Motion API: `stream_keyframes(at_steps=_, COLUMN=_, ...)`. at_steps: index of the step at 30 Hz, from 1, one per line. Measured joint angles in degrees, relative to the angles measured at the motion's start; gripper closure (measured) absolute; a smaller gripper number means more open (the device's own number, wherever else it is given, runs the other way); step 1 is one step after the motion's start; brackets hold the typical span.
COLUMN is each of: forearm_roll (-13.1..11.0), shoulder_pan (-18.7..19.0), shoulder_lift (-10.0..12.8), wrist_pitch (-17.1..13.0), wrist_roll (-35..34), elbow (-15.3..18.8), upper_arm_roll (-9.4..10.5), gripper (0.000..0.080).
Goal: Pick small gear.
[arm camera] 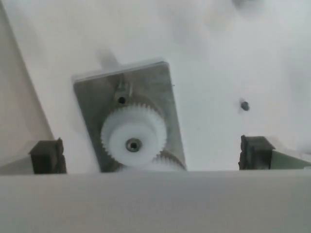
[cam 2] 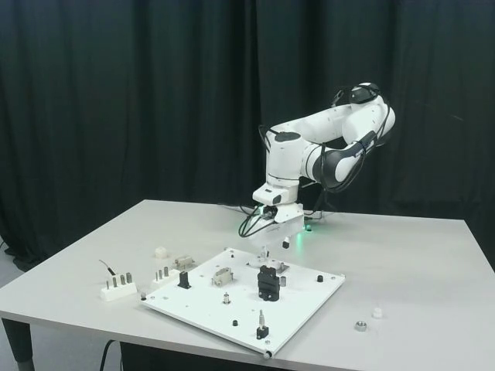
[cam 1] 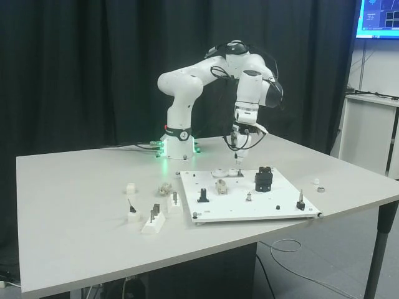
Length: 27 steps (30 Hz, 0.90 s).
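I see two white gears meshed on one grey plate (arm camera: 160, 92): a large gear (arm camera: 133, 136) and the small gear (arm camera: 165, 162) beside it. My gripper (arm camera: 150, 153) hangs wide open above them, holding nothing.

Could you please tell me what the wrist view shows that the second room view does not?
Only the wrist view shows the teeth of the large gear meshing with the small gear on their grey plate, between the open gripper. Only the second room view shows the whole arm, the grey table and loose parts. Both show the white board.
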State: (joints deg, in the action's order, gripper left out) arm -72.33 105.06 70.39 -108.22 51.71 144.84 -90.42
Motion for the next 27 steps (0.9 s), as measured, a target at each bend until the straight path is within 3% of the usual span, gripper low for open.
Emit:
stream_keyframes(at_steps=14, forearm_roll=-0.11, shoulder_pan=0.54, shoulder_lift=0.00, wrist_pitch=-0.70, wrist_roll=-11.77, elbow=-1.98, upper_arm_roll=-0.03, gripper=0.0003)
stream_keyframes(at_steps=27, forearm_roll=-0.11, shoulder_pan=5.19, shoulder_lift=0.00, wrist_pitch=-1.66, wrist_roll=-27.14, elbow=-5.96, upper_arm_roll=-0.03, gripper=0.0003)
